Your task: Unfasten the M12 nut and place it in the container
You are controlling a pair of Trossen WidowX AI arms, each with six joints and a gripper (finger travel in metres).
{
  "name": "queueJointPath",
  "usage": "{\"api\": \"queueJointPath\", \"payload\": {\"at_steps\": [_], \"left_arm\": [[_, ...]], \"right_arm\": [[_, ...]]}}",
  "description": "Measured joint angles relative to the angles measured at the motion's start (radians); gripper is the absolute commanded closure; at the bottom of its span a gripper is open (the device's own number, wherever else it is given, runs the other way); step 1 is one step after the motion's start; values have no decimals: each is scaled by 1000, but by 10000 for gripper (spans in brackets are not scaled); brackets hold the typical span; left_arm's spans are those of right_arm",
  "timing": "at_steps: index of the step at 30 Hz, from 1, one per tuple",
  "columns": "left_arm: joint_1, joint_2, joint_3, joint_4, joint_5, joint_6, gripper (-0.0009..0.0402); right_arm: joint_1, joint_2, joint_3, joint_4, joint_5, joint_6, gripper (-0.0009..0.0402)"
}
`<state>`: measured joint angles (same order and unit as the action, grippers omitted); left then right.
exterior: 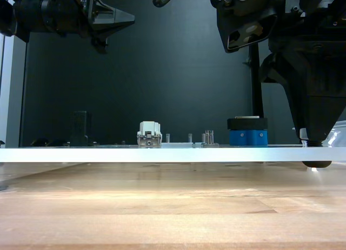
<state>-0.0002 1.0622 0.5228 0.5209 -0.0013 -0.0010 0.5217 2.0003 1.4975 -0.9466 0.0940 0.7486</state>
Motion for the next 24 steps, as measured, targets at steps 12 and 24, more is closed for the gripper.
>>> {"api": "queueJointPath", "payload": {"at_steps": [12, 24], "left_arm": [[0, 0, 0, 0, 0, 0, 393], [0, 0, 0, 0, 0, 0, 393]], "right_arm": [[0, -16, -2, -7, 9, 0, 390], [-7, -114, -2, -34, 15, 0, 378]]}}
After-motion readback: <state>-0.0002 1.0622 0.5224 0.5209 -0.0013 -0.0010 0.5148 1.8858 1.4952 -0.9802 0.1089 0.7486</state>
